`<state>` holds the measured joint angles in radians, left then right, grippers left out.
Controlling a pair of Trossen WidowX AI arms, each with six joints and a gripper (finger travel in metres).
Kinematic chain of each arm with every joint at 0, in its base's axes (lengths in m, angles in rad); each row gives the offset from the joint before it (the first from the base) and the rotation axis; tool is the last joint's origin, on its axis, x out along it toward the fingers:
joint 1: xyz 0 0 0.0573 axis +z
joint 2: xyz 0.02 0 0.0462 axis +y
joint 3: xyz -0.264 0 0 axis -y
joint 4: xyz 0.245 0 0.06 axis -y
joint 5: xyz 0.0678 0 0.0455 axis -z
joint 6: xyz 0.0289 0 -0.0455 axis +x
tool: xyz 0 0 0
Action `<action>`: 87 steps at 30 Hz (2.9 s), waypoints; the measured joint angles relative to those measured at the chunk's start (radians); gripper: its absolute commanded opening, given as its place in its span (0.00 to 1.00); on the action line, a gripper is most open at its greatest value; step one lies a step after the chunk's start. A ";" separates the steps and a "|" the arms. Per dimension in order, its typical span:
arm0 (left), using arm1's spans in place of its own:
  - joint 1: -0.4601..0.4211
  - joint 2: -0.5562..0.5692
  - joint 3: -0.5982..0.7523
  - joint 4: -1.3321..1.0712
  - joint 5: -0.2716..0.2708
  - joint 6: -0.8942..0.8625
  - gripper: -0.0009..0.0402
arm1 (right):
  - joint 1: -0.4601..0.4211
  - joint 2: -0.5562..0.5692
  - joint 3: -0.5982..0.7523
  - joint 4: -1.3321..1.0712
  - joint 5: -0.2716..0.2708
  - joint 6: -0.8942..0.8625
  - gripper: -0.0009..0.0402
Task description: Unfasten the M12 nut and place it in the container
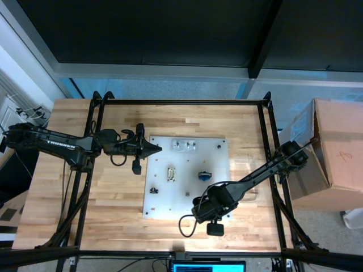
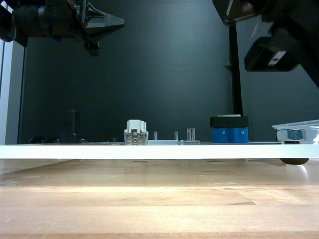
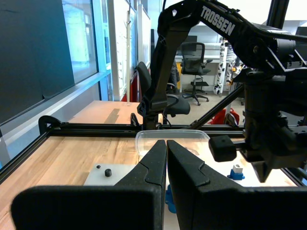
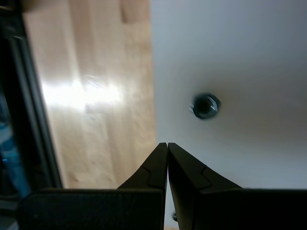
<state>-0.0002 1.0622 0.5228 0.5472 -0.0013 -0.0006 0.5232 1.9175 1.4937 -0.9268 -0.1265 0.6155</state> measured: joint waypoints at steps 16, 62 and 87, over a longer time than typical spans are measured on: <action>0.000 0.000 0.000 0.000 0.000 0.000 0.02 | -0.010 0.053 -0.022 0.042 0.004 -0.064 0.02; 0.000 0.000 0.000 0.000 0.000 0.000 0.02 | -0.013 0.021 -0.012 -0.003 -0.032 -0.049 0.02; 0.000 0.000 0.000 0.000 0.000 0.000 0.02 | -0.018 0.021 -0.098 0.120 0.023 -0.064 0.02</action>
<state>-0.0002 1.0622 0.5224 0.5472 -0.0013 -0.0006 0.5056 1.9385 1.3960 -0.8070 -0.1040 0.5518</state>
